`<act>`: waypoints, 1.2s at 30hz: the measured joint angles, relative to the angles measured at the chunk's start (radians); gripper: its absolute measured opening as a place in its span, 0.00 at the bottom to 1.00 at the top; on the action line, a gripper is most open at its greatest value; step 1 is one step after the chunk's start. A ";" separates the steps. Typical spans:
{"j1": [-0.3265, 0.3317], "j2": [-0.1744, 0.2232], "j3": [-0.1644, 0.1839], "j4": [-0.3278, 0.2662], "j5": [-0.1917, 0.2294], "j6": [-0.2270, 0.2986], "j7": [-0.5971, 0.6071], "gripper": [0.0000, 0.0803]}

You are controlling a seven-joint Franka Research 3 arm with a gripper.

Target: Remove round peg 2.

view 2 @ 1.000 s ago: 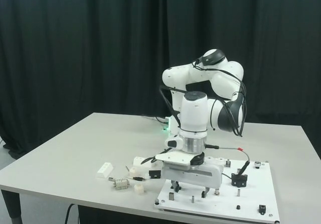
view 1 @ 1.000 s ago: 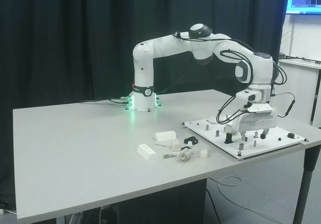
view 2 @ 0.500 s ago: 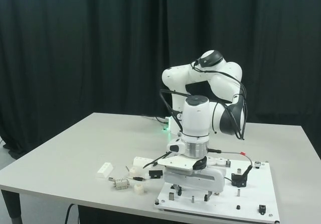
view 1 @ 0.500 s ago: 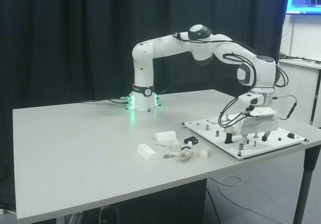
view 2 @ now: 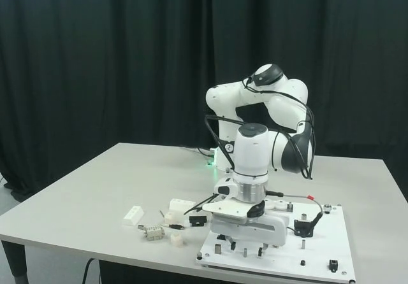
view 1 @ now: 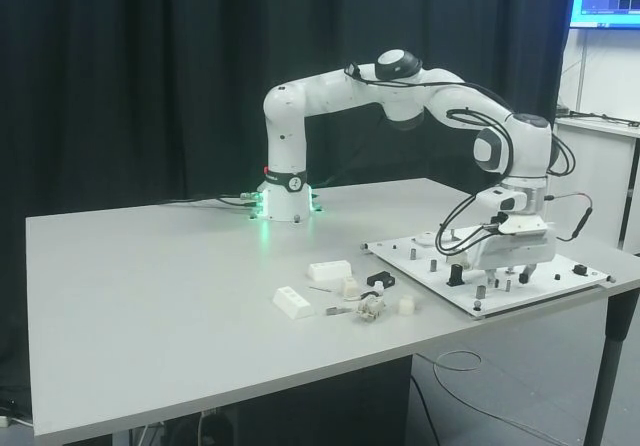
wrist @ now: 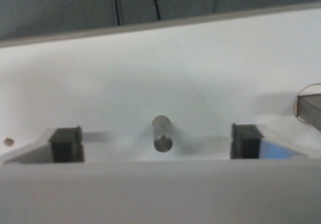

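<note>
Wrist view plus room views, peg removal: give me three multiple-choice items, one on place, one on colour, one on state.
1. In the wrist view, where does the round peg stand relative to the two fingers?
A. between them, apart from both
B. pressed against one of them
C. outside the pair

2. What colour is the board that the peg stands in?
A. black
B. white
C. green

3. What is the state of the gripper?
A. shut on the peg
B. open around the peg
C. shut with nothing in it

Answers:
1 A: the peg sits midway, with bare board on each side of it.
2 B: the surface around the peg is white in every view.
3 B: the black pads stand wide apart and neither touches the peg.
</note>
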 joint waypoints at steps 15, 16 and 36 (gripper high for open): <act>-0.010 0.000 0.011 0.000 -0.006 -0.004 0.010 0.38; -0.012 0.000 0.013 0.001 -0.005 -0.004 0.013 0.38; -0.038 -0.001 0.022 0.033 -0.004 -0.032 0.040 0.09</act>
